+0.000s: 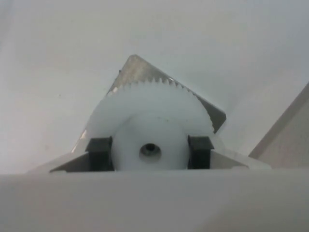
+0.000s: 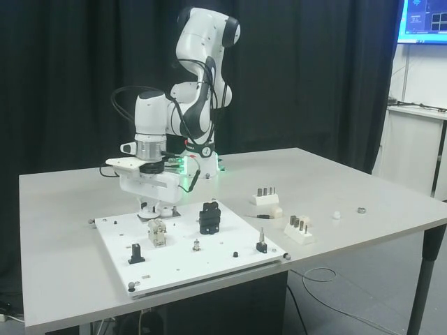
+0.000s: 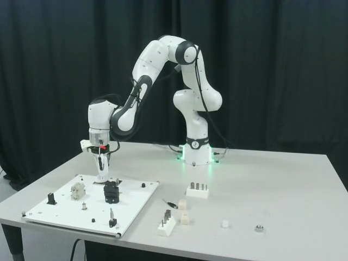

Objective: Insert large gear.

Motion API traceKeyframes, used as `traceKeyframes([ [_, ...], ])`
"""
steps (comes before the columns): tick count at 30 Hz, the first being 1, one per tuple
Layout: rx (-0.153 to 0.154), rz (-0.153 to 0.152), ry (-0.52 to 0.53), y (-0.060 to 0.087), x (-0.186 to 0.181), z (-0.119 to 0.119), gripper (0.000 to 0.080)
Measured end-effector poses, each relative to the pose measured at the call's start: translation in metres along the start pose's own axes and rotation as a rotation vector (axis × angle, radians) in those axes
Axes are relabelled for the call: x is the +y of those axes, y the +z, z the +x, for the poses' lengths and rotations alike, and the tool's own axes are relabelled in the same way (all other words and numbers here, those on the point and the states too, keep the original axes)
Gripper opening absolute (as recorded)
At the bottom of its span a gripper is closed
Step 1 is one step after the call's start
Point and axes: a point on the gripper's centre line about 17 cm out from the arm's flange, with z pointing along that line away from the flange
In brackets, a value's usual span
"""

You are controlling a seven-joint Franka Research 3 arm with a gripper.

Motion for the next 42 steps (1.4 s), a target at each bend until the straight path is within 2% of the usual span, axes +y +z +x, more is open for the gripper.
traceKeyframes([
  [42,-0.002,-0.001,0.016,-0.0001,-0.0004,0.0003,0.0331],
])
